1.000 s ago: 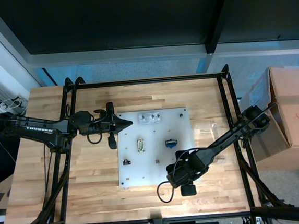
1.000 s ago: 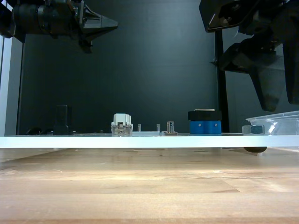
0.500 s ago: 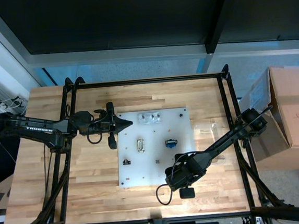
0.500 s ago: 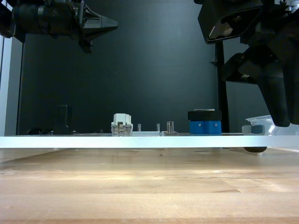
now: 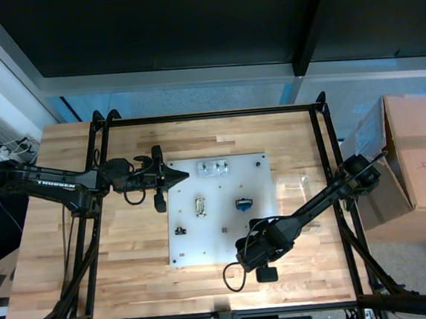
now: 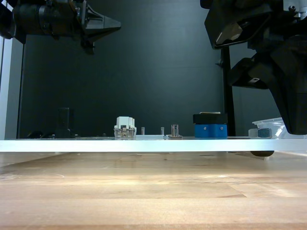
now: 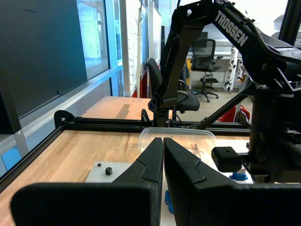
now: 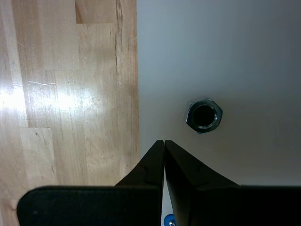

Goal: Unfasten the M12 nut and place it in the container

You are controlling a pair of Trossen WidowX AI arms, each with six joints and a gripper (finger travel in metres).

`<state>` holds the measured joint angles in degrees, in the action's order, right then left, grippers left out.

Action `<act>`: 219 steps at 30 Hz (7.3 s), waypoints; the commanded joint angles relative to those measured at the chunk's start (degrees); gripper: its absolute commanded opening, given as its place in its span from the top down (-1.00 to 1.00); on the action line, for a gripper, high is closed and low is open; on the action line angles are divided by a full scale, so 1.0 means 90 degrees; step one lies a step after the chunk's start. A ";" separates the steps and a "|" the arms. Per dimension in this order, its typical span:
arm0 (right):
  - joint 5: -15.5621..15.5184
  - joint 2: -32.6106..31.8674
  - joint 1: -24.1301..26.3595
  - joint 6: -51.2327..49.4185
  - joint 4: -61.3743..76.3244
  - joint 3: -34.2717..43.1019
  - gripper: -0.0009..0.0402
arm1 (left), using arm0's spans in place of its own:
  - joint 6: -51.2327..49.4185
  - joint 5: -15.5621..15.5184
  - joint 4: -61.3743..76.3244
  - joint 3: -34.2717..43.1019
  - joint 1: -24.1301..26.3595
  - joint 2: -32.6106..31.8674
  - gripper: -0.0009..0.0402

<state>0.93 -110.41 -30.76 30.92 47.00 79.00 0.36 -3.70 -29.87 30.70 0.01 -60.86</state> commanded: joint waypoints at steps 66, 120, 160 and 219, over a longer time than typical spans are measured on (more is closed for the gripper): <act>-0.0053 0.0260 0.0087 -0.3337 0.1061 0.0549 0.96 | 0.0000 0.0002 0.0000 0.0002 0.0000 0.0000 0.96; 0.0287 -0.0495 0.0379 0.0527 0.0782 0.0816 0.00 | 0.0000 0.0002 -0.0002 0.0000 -0.0002 0.0000 0.96; 0.0277 -0.0493 0.0403 -0.4398 0.0520 0.0653 0.89 | 0.0000 0.0002 0.0000 0.0000 0.0000 0.0000 0.96; -0.0163 -0.0391 0.0724 -0.0782 0.2152 0.1656 -0.27 | 0.0000 0.0002 0.0000 0.0002 0.0000 0.0000 0.96</act>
<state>-2.02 -113.99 -24.18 19.92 66.74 93.86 0.34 -3.68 -29.85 30.70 0.01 -60.86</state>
